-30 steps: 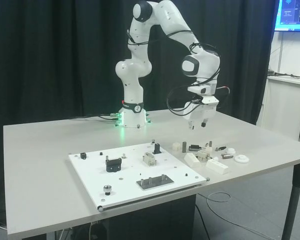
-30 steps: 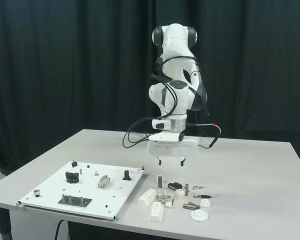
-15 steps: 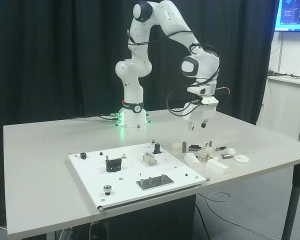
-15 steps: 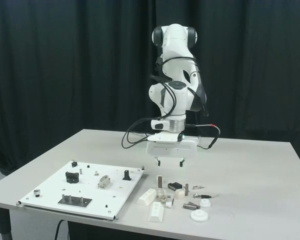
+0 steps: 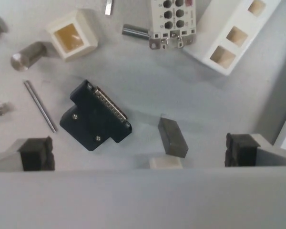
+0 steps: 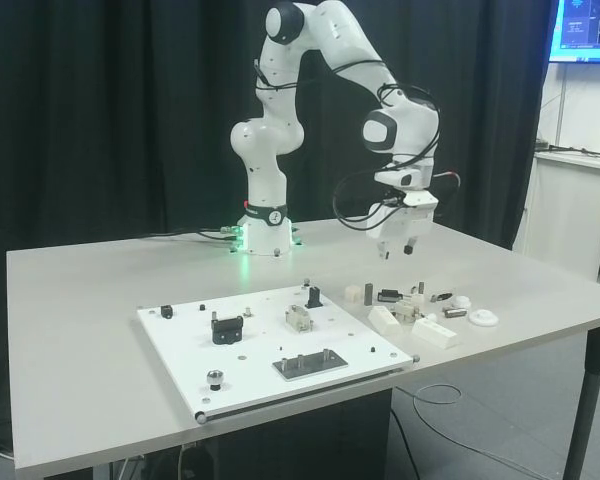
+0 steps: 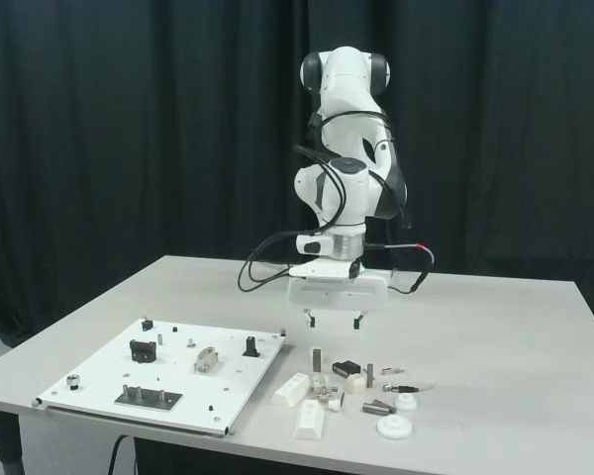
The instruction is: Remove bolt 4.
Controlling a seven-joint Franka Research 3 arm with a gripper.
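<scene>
**Gripper Above the Loose Parts, Nothing in Its Grasp**

Hanging over the grey table (image 6: 80, 300), the white arm (image 6: 325, 40) held its gripper (image 7: 332, 319) in the air above a scatter of loose parts, well clear of all of them. The two black fingertips (image 5: 36, 153) stood wide apart, and nothing sat between them.

Beneath the gripper lay a black connector (image 5: 96, 116), a small black block (image 5: 172, 137) just beside it, and a thin metal pin (image 5: 39, 105) on its other side. A white housing (image 5: 231, 33) with square openings rested nearby.

The white assembly board (image 6: 270, 340) sat off to one side, apart from the gripper, with several small fixtures and bolts on it. Which of those was bolt 4, I could not tell.
</scene>
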